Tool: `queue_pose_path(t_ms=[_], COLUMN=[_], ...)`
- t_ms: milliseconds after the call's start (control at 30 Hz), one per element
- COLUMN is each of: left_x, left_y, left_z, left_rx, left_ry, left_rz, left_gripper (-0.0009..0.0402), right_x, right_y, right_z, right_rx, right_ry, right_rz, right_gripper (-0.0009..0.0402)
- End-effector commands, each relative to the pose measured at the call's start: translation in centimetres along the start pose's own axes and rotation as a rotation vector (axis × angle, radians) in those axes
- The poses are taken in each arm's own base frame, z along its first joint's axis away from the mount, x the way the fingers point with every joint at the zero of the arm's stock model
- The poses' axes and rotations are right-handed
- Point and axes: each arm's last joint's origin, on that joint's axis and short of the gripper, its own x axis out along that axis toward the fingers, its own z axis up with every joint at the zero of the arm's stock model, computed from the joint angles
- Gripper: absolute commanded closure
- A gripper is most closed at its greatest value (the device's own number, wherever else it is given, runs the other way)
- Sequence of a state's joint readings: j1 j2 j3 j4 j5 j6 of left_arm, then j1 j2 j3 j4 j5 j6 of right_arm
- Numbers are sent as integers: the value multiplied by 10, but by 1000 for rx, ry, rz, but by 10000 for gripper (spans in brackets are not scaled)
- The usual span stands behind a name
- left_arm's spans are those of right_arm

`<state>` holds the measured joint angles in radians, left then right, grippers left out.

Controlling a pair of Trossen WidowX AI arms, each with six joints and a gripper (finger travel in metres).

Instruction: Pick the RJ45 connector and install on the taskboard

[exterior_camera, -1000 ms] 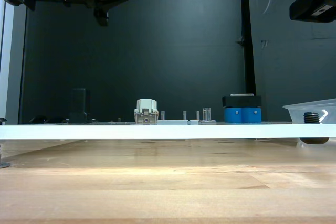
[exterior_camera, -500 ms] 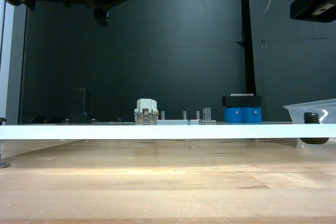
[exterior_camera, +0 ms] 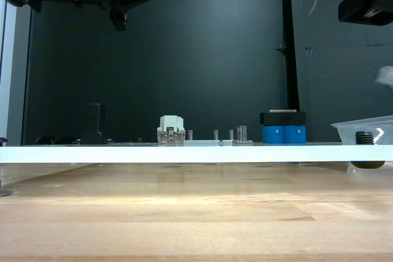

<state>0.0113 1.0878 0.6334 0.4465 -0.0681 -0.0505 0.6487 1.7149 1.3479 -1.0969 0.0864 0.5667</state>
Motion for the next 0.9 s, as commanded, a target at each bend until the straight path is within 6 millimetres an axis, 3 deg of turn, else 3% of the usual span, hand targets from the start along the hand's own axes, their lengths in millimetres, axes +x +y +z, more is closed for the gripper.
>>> queue_pose_path(t_ms=[33, 900], left_x=[0, 0], left_y=[0, 0], left_z=[0, 0], left_rx=[0, 0], left_ry=[0, 0], left_rz=[0, 0], left_gripper=[393, 393], right_x=[0, 0], right_y=[0, 0], right_z=[0, 0], right_rx=[1, 48], right_ry=[2, 1], right_rz=[-1, -1], right_gripper=[258, 256])
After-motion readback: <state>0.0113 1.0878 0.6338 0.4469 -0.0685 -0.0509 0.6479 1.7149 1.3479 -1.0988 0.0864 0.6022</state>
